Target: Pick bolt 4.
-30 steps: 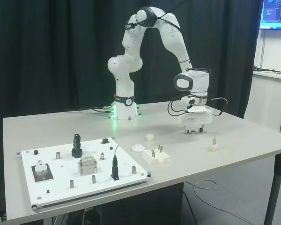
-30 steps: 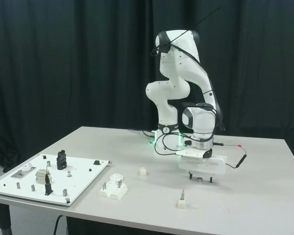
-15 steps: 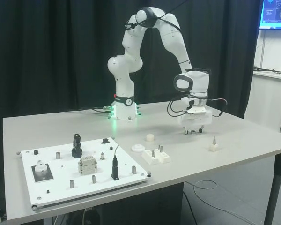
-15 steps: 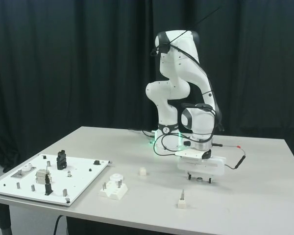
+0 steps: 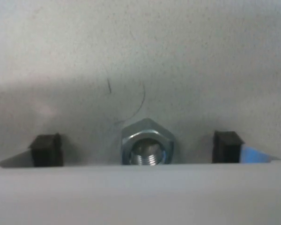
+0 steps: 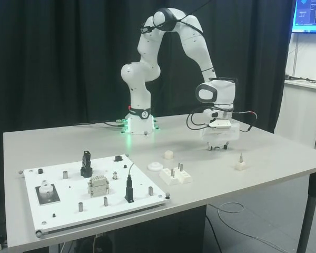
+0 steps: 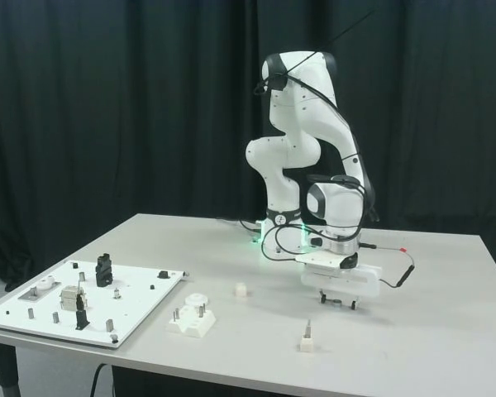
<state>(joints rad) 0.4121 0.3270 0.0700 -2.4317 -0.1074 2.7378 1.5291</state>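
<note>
1. Hovering low over the grey desk, the white arm's hand points straight down, its two black fingertips spread wide and released, gripping nothing.
2. Lying flat on the desk directly beneath the hand, midway between the fingertips, is a grey hexagonal metal nut with a threaded bore; neither fingertip touches it.
3. Seen in the second room view, the same nut sits on the desk under the hand, with the fingertips just above the surface on either side.
4. Standing apart from the hand, nearer the desk's front edge, is a small white block holding one upright grey pin.
5. Farther from the hand, toward the white assembly board, sit a white block with two upright pins, a white toothed disc and a small white cylinder.
6. No bolt lies under the hand; only the nut is there.
</note>
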